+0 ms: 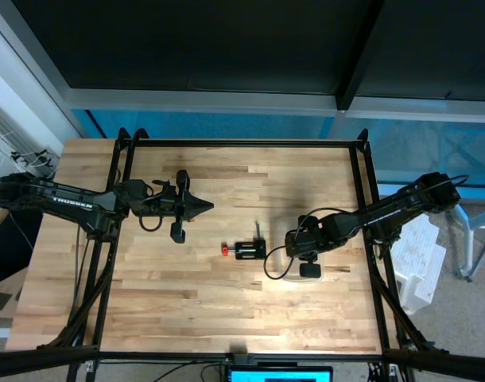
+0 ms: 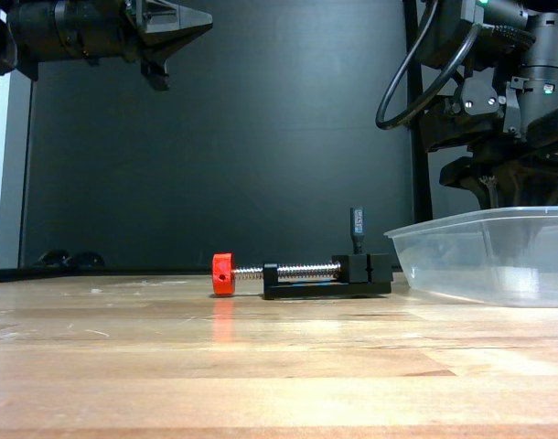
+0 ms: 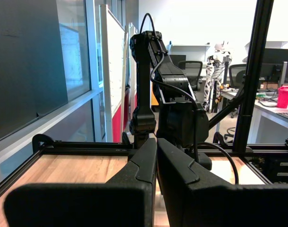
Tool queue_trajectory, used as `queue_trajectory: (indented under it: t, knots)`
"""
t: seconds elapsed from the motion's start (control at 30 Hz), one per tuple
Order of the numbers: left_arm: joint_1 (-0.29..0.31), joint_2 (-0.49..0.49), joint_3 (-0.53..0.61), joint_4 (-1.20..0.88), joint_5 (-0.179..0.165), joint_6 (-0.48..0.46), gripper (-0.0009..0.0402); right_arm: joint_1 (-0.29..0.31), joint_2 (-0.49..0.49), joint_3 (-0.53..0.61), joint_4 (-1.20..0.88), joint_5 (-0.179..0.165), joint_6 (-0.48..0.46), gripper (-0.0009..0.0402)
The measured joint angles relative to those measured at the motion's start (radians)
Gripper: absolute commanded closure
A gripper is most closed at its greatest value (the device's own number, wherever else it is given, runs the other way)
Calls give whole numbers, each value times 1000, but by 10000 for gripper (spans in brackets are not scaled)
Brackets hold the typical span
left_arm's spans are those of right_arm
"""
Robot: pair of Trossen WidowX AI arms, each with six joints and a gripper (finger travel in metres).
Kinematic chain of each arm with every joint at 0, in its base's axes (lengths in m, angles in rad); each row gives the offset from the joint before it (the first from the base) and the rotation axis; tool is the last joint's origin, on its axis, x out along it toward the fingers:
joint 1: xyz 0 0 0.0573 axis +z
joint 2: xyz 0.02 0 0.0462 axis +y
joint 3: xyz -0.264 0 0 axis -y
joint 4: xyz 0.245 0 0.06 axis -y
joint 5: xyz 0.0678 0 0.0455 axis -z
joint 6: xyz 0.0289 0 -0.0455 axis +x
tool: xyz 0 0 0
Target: Pick the usb-c connector and install on the hub
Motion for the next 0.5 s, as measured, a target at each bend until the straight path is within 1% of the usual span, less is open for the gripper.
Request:
queue_trajectory:
  t: [0.27, 0.5]
  knots:
    - [0, 0, 0, 0, 0, 0, 393, 0, 0, 0, -1, 0, 7, 394]
    - [0, 0, 0, 0, 0, 0, 393, 0, 0, 0, -1, 4, 8, 394]
